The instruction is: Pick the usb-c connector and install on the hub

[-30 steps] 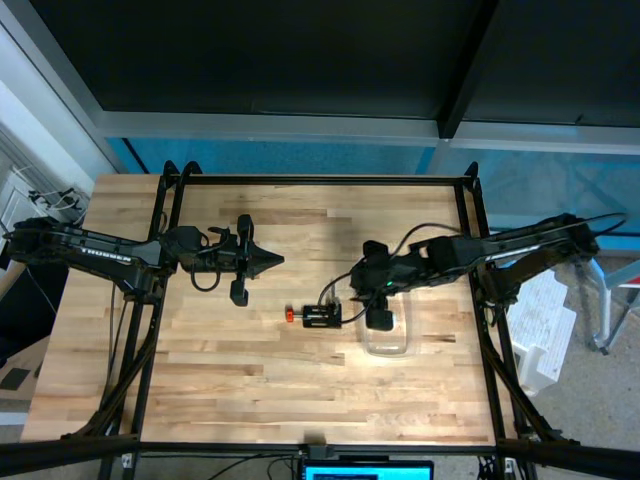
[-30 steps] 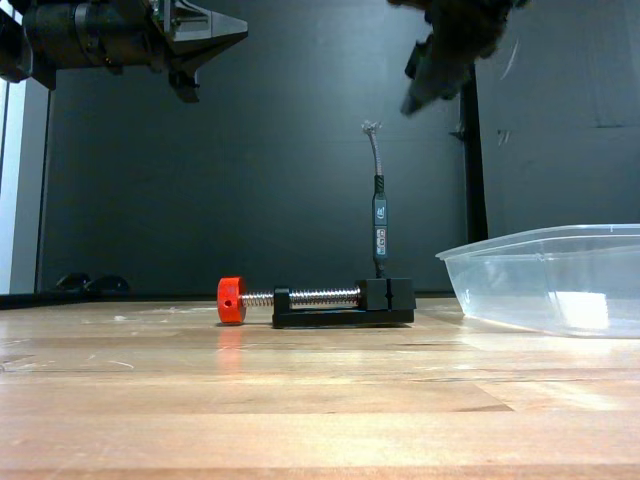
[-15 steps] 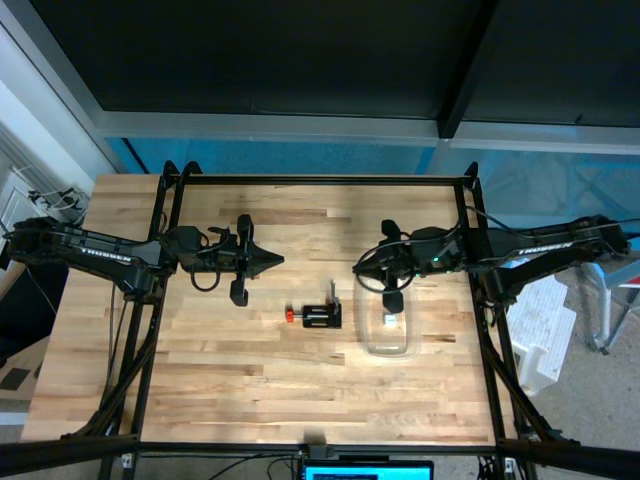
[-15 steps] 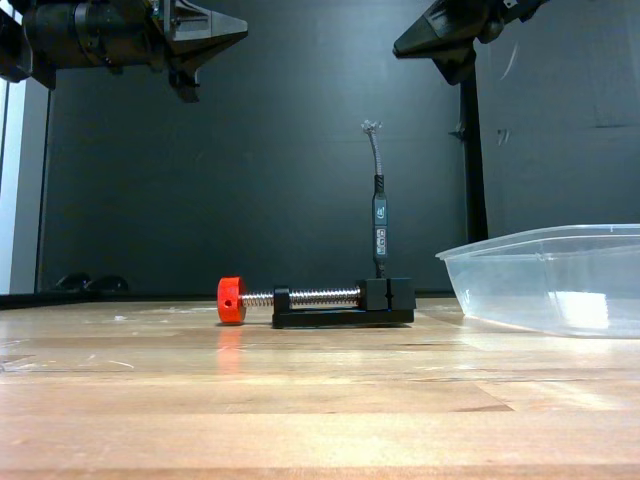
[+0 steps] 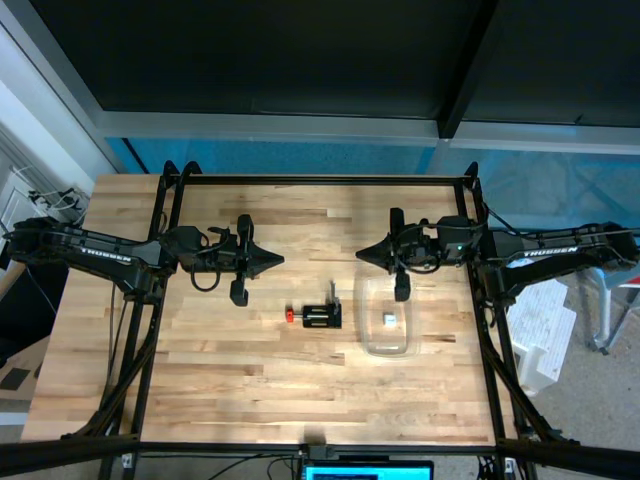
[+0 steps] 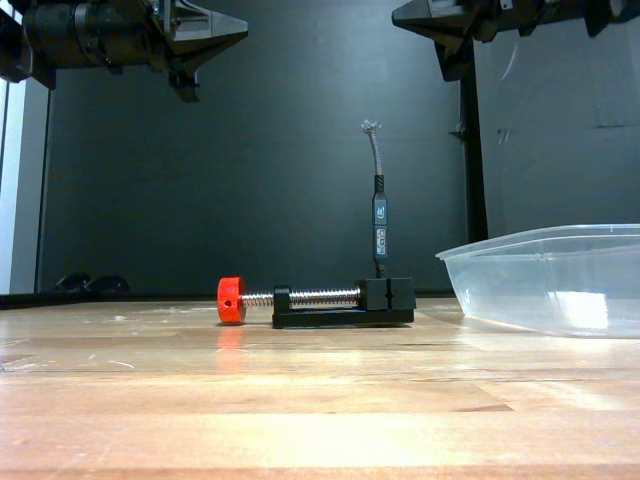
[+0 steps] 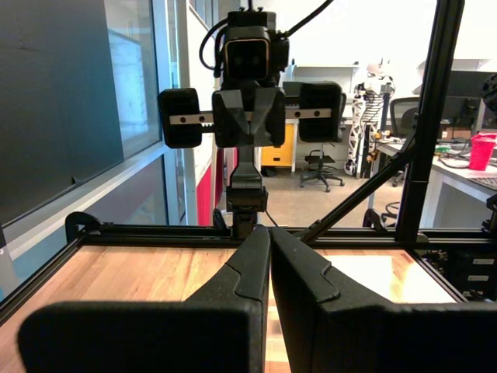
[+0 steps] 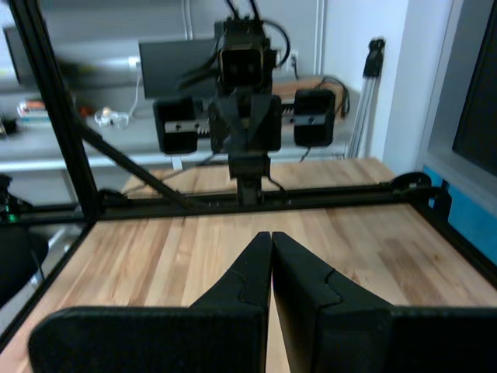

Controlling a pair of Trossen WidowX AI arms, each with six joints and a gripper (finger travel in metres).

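I see the dark usb-c connector (image 6: 380,222) with grey wire standing up in the red-knobbed black clamp (image 6: 330,300). The clear plastic tub (image 5: 385,346) holds one pale bit (image 5: 388,319). Up high, left gripper (image 5: 278,260) and right gripper (image 5: 362,255) are closed, empty.

hands 2: left hand (image 5: 279,260), right hand (image 5: 360,255) | usb-c connector (image 6: 380,222) 1 | clamp (image 6: 330,300) 1 | tub (image 6: 545,278) 1

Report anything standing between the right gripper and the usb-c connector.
Nothing visible. The usb-c connector stands upright in the clamp; the right gripper hangs shut, high beside the bin; the left gripper, shut, high at left.
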